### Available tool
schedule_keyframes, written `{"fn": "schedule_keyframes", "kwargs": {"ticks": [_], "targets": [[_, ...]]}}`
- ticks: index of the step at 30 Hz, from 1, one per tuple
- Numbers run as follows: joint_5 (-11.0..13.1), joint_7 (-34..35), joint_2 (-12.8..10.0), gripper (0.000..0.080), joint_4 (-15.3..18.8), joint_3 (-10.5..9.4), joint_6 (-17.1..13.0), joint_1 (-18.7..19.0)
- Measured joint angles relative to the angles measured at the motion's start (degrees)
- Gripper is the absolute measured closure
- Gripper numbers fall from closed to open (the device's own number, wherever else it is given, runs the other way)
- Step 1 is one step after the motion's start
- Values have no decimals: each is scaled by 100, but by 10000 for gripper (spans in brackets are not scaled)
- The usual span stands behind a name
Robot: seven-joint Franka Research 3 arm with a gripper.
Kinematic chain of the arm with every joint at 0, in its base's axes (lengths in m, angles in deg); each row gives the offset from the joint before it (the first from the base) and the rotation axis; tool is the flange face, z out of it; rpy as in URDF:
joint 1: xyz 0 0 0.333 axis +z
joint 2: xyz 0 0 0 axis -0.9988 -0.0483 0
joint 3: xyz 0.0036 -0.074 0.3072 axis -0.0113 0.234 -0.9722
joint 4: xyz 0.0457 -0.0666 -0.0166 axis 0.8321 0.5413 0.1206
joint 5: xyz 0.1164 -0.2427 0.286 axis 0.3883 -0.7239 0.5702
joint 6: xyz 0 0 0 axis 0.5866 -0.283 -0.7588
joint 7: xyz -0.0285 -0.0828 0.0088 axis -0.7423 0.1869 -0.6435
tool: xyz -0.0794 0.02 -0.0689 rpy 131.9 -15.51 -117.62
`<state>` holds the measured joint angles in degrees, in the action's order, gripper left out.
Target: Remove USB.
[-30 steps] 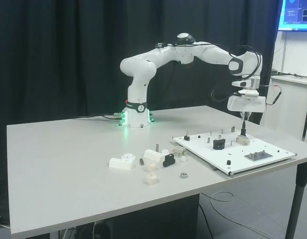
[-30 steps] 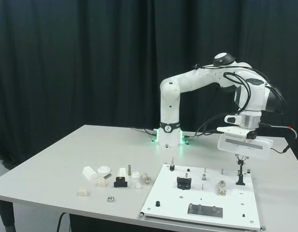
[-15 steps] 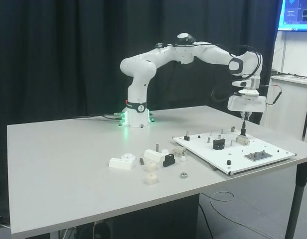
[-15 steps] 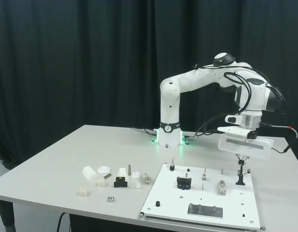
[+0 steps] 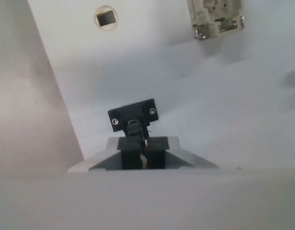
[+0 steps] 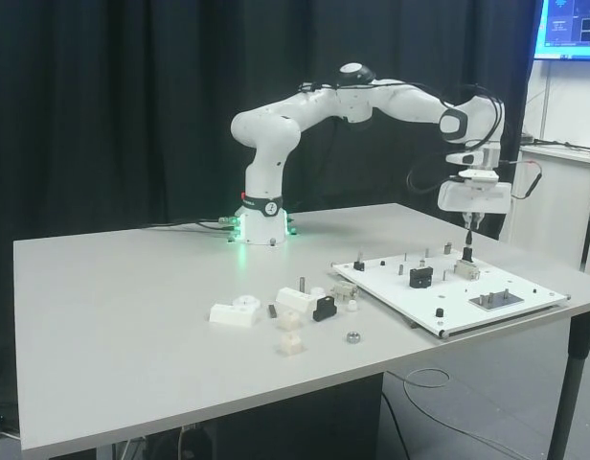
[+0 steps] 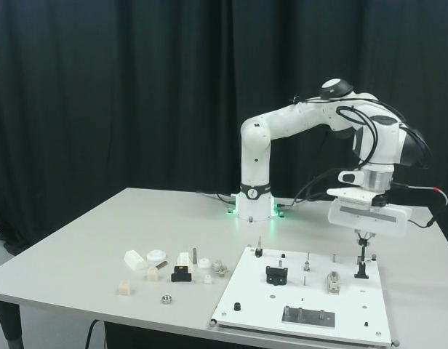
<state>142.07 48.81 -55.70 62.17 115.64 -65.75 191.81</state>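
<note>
So the gripper point(image 5: 139, 155) is pinching the black USB plug point(image 5: 133, 128) right over its black socket block point(image 5: 133, 115), out at the 3 o'clock edge of the white board point(image 7: 253, 299) in the second room view, plug looks barely lifted

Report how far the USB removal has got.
Done: the gripper has reached the USB plug and its fingers are shut on it, directly above the black socket block on the white board. In hand: the upward pull. Whether the plug has fully cleared the socket cannot be told. Left: lifting it clear and away.
</note>
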Motion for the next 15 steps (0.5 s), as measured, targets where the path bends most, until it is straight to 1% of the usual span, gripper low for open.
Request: {"fn": "schedule_keyframes", "kwargs": {"ticks": [3, 10, 15], "targets": [[-42, 0, 2, 777, -21, 104, 102, 10], [-118, 0, 6, 777, -129, 374, 446, 11], [-124, 0, 13, 777, -187, 492, 603, 11]]}}
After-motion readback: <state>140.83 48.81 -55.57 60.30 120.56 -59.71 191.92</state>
